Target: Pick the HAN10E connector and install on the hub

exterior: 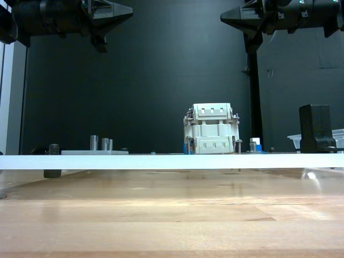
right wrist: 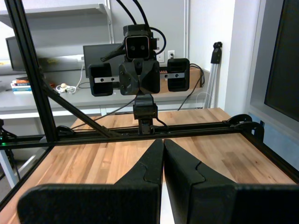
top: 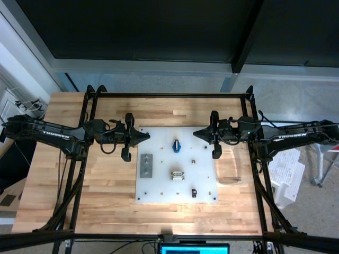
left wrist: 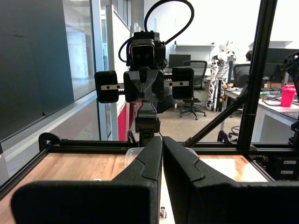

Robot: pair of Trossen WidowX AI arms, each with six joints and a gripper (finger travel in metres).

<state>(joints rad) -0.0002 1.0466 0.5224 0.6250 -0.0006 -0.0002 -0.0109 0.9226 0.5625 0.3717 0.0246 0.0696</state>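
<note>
Wooden worktop (top: 106, 185) bears the grey-beige rectangular HAN10E connector (top: 178, 175), likely rigid and light; pinch its long sides. Left gripper (top: 147, 135) and right gripper (top: 196, 133) hover high, far-left and far-right of it, fingers together.

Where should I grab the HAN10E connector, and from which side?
Take the HAN10E connector from straight above, closing on its long near and far faces: it stands upright, apparently atop the hub, with metal hardware at the short ends. Left gripper and right gripper hover shut above the board.
</note>
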